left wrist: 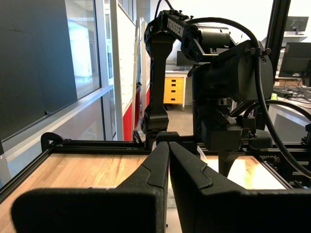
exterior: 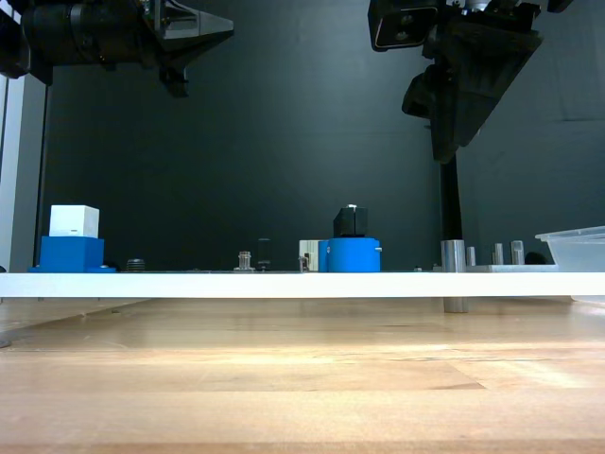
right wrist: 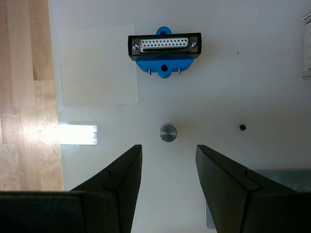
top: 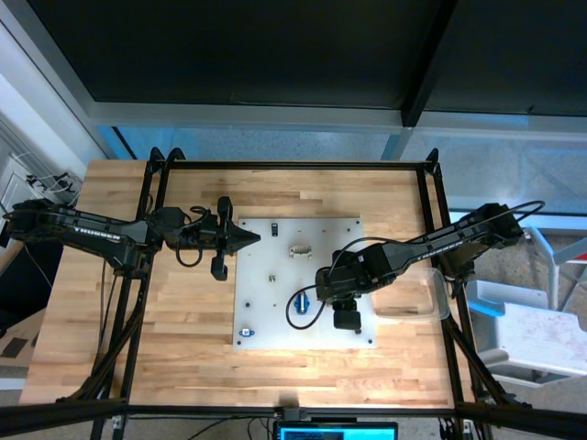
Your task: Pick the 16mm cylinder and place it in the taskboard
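Note:
The 16mm cylinder [right wrist: 168,132] stands as a small round grey peg in the white taskboard [right wrist: 218,87], a little below the D-sub connector [right wrist: 164,46]. My right gripper [right wrist: 167,150] hangs open straight above it, one finger on each side, touching nothing. In the low view the cylinder [exterior: 454,257] sits through the taskboard [exterior: 284,284] under the raised right gripper [exterior: 444,151]. From above, the right arm hides the peg; the right gripper [top: 328,286] is over the taskboard [top: 275,312]. My left gripper [top: 252,236] is shut and empty at the board's left edge, well above it.
A clear plastic tray [top: 413,298] lies right of the board, under the right arm. On the board stand a blue fitting [exterior: 354,253], a white block on a blue base [exterior: 74,222] and a few thin pegs [exterior: 498,253]. A black frame [top: 293,166] rims the wooden table.

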`<state>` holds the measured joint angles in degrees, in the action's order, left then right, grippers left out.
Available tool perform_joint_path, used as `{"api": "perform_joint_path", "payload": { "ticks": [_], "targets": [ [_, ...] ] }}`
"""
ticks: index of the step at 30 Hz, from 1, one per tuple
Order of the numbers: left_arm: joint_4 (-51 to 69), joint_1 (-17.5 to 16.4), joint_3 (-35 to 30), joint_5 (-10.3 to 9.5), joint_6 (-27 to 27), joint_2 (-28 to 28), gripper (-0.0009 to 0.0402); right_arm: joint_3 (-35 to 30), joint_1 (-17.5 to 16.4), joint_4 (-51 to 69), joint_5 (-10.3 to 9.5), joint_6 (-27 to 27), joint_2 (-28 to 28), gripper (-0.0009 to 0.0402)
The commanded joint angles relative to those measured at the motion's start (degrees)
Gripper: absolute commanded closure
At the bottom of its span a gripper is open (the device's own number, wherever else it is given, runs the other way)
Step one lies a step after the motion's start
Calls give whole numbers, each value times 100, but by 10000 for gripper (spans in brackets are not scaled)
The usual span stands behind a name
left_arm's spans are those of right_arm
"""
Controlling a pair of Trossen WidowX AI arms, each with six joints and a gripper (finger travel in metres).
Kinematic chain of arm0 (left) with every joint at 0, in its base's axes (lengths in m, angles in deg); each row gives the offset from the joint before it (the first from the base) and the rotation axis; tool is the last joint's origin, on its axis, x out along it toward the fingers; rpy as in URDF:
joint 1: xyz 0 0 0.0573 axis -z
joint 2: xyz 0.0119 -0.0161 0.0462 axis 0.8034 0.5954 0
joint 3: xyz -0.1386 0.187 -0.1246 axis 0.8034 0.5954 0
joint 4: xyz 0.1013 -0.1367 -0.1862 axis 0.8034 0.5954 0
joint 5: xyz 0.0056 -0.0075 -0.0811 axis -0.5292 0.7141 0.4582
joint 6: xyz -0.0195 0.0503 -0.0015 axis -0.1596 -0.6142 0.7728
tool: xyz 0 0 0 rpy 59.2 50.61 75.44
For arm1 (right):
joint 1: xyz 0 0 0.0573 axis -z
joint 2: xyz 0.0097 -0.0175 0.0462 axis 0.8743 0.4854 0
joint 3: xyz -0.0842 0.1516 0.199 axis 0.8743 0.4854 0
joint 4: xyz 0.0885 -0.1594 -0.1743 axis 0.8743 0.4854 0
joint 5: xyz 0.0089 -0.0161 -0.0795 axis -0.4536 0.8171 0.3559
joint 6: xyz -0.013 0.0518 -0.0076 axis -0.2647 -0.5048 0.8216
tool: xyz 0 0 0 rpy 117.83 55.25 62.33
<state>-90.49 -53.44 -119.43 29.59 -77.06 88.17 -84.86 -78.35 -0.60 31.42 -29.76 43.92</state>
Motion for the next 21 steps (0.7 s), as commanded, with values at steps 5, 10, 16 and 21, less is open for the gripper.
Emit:
{"api": "perform_joint_path", "payload": {
  "ticks": [5,10,16,21],
  "targets": [
    [0,-2,-2,0,-2,0,393,0,0,-4,2,0,2,240],
    [0,0,-2,0,0,0,393,0,-2,-33,2,0,2,240],
    [0,-2,-2,0,-2,0,393,0,-2,-122,2,0,2,240],
    [0,0,-2,0,-2,0,393,0,0,-129,2,0,2,240]
  ]
}}
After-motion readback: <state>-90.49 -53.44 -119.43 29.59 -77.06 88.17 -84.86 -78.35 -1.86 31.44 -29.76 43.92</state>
